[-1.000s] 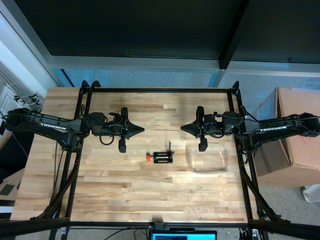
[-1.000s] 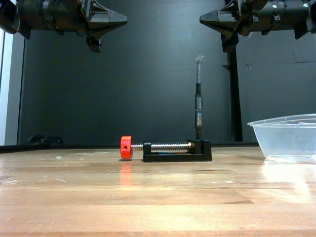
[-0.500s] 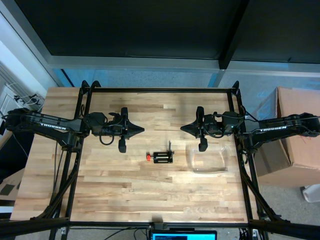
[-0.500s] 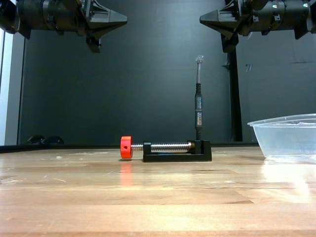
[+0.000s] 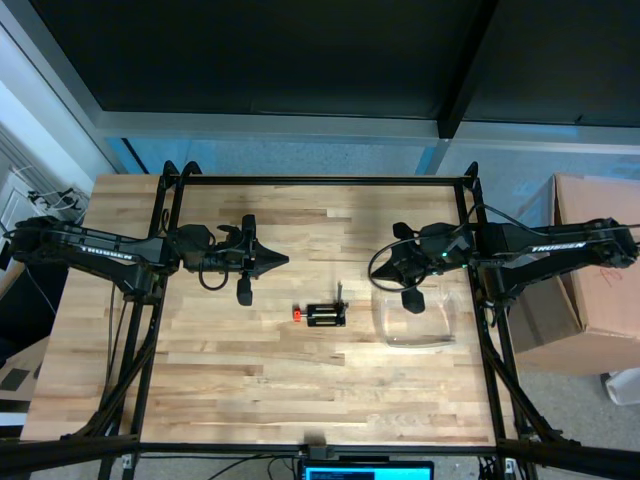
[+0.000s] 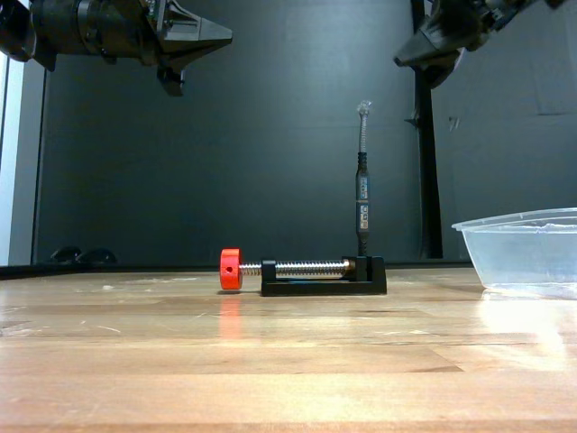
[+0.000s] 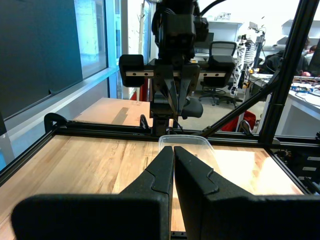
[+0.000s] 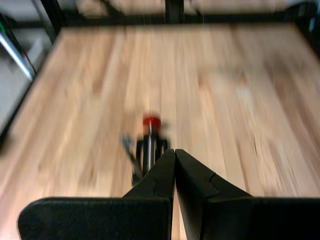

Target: Remove the USB-C connector from the USB-C receptacle and place in the container

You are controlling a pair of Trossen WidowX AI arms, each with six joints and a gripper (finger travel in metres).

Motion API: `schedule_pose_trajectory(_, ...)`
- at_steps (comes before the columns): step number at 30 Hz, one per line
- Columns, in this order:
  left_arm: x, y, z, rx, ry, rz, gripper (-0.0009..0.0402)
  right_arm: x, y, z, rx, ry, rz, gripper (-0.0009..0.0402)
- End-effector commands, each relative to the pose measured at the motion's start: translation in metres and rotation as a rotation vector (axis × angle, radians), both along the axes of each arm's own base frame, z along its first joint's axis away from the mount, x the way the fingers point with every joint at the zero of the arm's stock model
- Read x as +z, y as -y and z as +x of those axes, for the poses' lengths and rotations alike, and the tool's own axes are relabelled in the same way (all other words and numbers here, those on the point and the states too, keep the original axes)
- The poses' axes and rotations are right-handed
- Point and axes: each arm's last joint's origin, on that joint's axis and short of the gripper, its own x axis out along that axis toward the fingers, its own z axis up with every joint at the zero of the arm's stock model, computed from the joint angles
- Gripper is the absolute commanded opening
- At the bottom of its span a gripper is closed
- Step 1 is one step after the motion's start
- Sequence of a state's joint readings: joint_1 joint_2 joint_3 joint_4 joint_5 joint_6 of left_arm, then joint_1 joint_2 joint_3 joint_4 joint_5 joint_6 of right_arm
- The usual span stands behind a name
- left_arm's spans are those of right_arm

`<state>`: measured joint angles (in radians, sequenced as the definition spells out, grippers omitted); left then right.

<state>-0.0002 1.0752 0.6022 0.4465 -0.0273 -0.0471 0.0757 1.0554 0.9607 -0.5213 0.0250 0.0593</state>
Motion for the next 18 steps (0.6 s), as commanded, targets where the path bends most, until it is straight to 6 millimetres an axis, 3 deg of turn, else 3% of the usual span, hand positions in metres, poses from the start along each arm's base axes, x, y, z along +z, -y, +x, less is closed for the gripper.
schedule_pose_trajectory(1,0.0,0.0,0.0,0.0,0.0,0.0,0.0,0.007,-0.006,0.004,-0.01,-0.112,-0.012,0.0)
schedule_pose_trajectory(14,0.0,0.0,0.0,0.0,0.0,0.0,0.0,0.008,-0.013,0.011,-0.028,-0.257,0.014,0.0001)
schedule_pose_trajectory(18,0.0,0.0,0.0,0.0,0.0,0.0,0.0,0.006,-0.018,0.012,-0.039,-0.272,0.041,0.0032)
